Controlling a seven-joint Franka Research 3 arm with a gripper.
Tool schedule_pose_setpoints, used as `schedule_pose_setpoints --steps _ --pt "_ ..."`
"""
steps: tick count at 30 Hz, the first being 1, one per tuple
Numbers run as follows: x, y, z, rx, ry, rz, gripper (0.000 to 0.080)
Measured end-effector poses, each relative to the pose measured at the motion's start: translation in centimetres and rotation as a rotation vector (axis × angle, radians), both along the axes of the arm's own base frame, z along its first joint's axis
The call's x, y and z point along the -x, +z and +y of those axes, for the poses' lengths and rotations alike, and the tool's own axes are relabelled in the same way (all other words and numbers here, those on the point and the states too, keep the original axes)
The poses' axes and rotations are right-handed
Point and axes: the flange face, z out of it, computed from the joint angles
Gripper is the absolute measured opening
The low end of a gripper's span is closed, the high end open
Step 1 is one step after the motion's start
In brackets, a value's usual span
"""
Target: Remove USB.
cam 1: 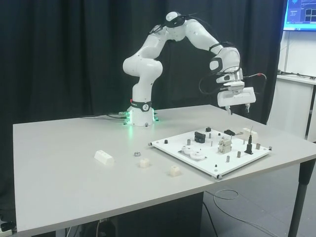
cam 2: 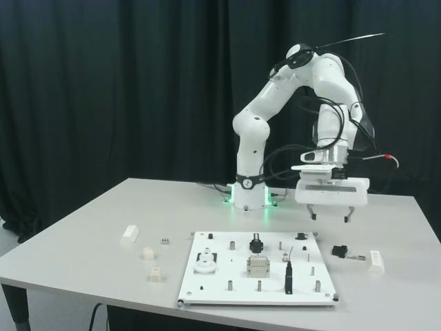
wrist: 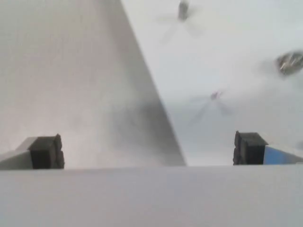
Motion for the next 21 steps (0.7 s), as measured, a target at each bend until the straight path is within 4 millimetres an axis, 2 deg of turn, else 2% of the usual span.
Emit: schedule_pose_setpoints --steps 12,21 --pt "-5.0 2.6 -3.0 0.013 0.077 0.023 0.08" --pt "-9.0 2.4 -3.8 0.03 0.109 0.065 0.08"
